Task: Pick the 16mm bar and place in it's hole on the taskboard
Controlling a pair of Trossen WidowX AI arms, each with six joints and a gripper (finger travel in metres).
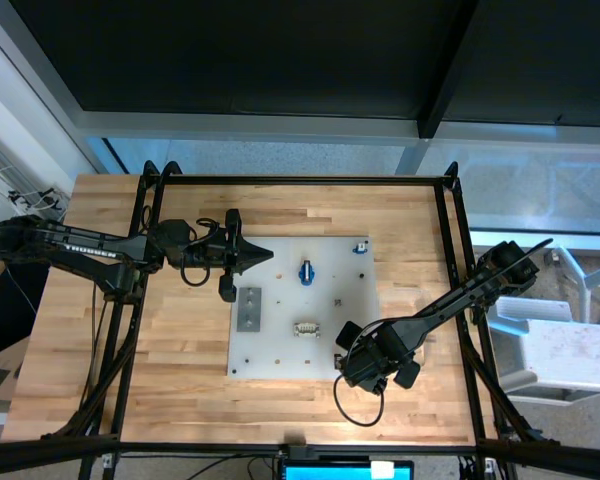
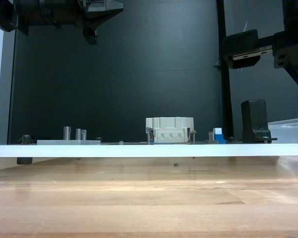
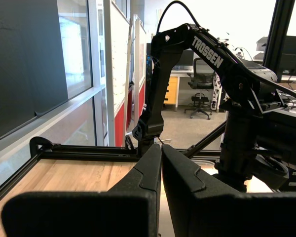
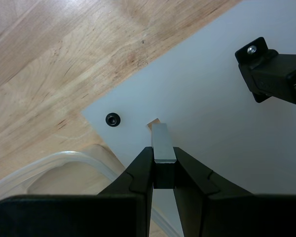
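Note:
The 16mm bar (image 4: pixel 163 142), a short grey metal piece, is held in my right gripper (image 4: pixel 163 159), which is shut on it. The bar's free end points at a small square hole (image 4: pixel 152 123) near a corner of the white taskboard (image 4: pixel 222 138) and stays outside it. How high it hangs above the board I cannot tell. From above, my right gripper (image 1: pixel 365 366) is over the board's (image 1: pixel 280 345) near right corner. My left gripper (image 1: pixel 267 255) is shut and holds nothing, raised over the board's far left part, and its fingers (image 3: pixel 150 165) are pressed together.
On the board stand a grey block with pegs (image 1: pixel 250 308), a blue part (image 1: pixel 306 271), a white connector (image 1: pixel 306 328) and a black block (image 4: pixel 274 76). A black screw (image 4: pixel 113 119) marks the corner. A clear plastic container (image 4: pixel 64 170) lies on the wood beside it.

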